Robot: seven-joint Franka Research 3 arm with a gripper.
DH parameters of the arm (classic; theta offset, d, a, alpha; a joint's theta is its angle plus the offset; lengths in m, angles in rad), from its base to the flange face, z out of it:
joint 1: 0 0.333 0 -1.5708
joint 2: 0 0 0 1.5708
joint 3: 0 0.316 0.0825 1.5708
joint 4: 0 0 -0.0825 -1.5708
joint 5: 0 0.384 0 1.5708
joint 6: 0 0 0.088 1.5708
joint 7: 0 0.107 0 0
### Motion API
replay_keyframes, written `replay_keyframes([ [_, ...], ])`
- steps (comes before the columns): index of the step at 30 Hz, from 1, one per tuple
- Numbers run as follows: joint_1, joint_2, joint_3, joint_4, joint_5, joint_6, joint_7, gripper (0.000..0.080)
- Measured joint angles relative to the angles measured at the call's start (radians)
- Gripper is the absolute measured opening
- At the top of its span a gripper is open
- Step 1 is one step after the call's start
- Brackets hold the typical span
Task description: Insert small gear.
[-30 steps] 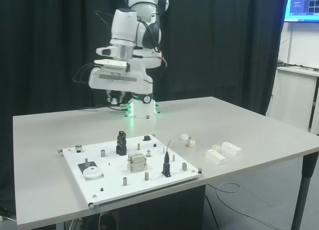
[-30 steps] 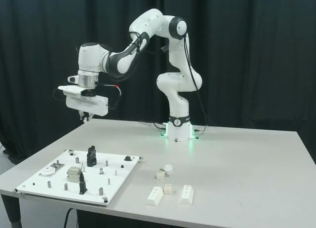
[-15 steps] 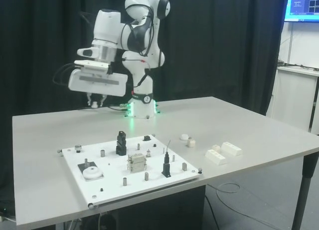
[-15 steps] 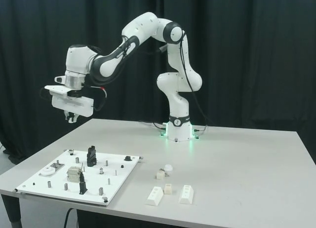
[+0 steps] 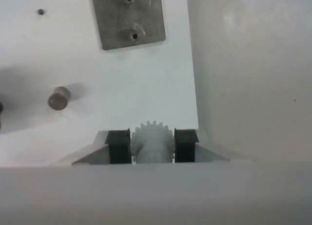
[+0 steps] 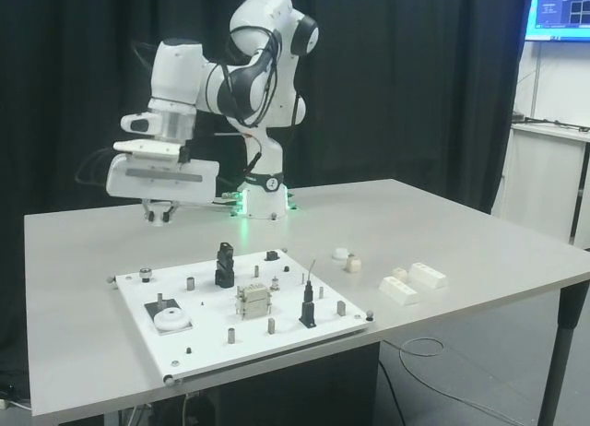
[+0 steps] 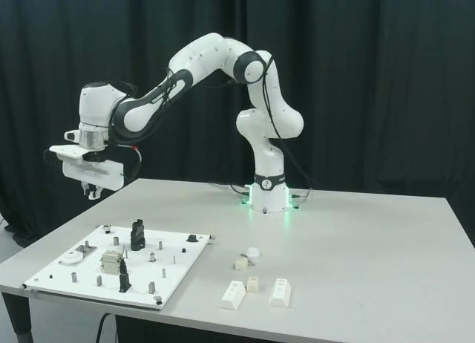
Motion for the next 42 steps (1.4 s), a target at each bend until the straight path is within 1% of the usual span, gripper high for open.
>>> replay_keyframes([
  [5,-0.049,0.054,0.032,0.072,0.000,-0.046,-0.034,0.0188],
  [10,-0.094,0.092,0.061,0.120,0.000,-0.072,-0.071,0.0188],
  [15,-0.129,0.115,0.089,0.142,0.000,-0.078,-0.110,0.0188],
  [22,-0.162,0.124,0.124,0.147,0.012,-0.077,-0.139,0.0188],
  [28,-0.170,0.140,0.133,0.160,0.043,-0.075,-0.175,0.0188],
  [33,-0.170,0.159,0.137,0.168,0.074,-0.059,-0.203,0.0188],
  [42,-0.170,0.196,0.141,0.185,0.103,-0.039,-0.212,0.0188],
])
